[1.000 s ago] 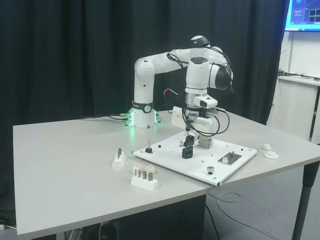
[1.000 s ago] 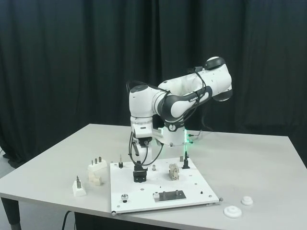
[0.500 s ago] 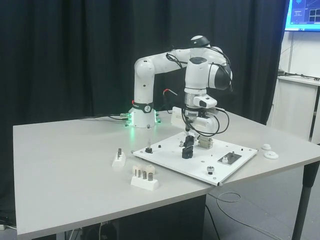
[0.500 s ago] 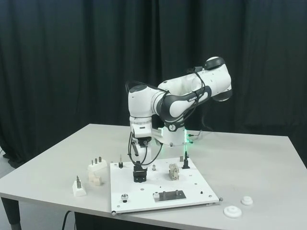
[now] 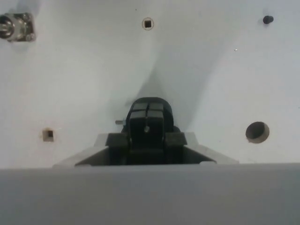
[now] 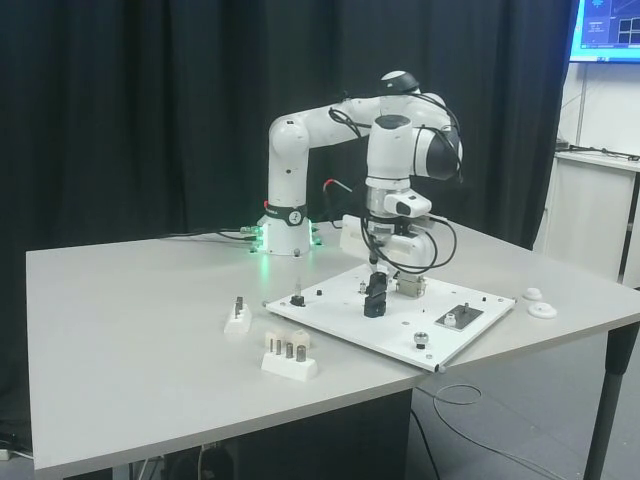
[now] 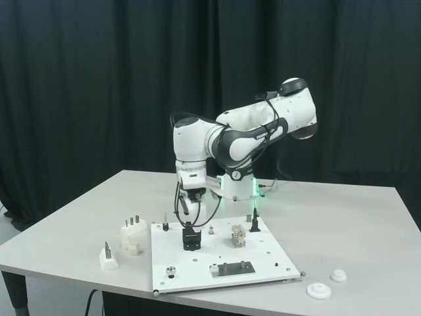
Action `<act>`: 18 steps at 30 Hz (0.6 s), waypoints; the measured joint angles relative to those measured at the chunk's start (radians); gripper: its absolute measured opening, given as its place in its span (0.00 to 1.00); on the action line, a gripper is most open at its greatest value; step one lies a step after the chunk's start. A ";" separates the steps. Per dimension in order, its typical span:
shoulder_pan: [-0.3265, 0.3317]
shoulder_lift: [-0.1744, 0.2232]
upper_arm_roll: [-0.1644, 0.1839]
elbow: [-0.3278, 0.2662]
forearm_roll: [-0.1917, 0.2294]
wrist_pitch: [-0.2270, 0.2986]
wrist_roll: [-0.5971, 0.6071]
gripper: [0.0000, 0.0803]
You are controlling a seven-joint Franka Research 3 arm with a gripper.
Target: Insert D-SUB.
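- Nearest the camera in the first room view, a small white block holder with short grey metal pins [image 6: 289,358] sits on the grey desk [image 6: 130,330], and a second small white holder with one upright pin [image 6: 238,315] stands just behind it.
- Next comes the flat white square assembly board [image 6: 400,335], lying on the desk; a low grey metal plate fixture [image 6: 458,317] rests near the board's right edge.
- Two white round discs [image 6: 540,303] lie on the desk beside the board, apart from it.
- At the middle of the board stands the black D-SUB connector [image 6: 375,297], upright on the board's surface.
- The end effector [image 5: 146,123] is directly above it; in the wrist view its black fingertips [image 5: 139,108] are clenched on the top of the black connector, one at each side.
- Just beyond the connector, a grey metal socket block [image 7: 237,237] stands on the board.
- Farthest back, the white robot arm [image 6: 330,115] rises from its base with green lights [image 6: 262,238], in front of a black curtain [image 6: 150,100].
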 joint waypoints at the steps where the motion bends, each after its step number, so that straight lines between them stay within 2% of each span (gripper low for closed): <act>1: -0.001 0.000 0.000 0.000 0.002 -0.002 0.000 0.19; 18: -0.022 -0.001 -0.001 0.007 0.018 -0.032 -0.011 0.19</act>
